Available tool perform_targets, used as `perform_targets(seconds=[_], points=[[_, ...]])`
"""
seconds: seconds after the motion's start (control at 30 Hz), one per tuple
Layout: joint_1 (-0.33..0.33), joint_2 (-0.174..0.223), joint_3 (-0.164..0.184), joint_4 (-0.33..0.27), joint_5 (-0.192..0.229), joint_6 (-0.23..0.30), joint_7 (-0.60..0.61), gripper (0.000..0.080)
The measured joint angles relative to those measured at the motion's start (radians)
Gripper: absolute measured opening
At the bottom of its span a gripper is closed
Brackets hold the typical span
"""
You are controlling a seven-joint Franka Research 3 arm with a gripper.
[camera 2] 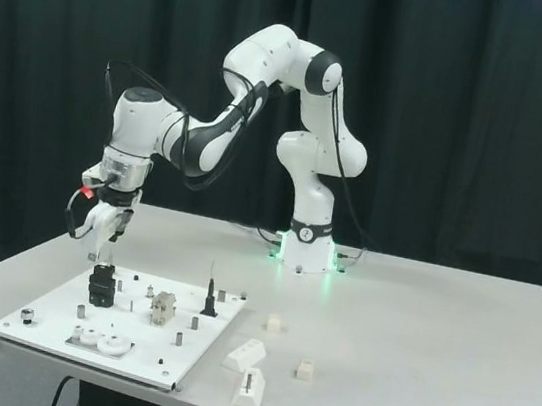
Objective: Pick round peg 2.
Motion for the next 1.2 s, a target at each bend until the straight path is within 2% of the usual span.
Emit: perform_targets(seconds=[0.33,0.67,0.93,1.2], points=[[0.000,-0.001,0.021,0.018,0.006,0.000,-0.126,0.0800],[0.006,-0.004,0.071,0.045,0.057,-0.016,-0.352,0.0800],[0.025,-0.005,0.112,0.078,0.089,-0.075,-0.508,0.0800],[0.056,-0.005,0.159,0.108,0.097,-0.141,-0.632,0.0800]])
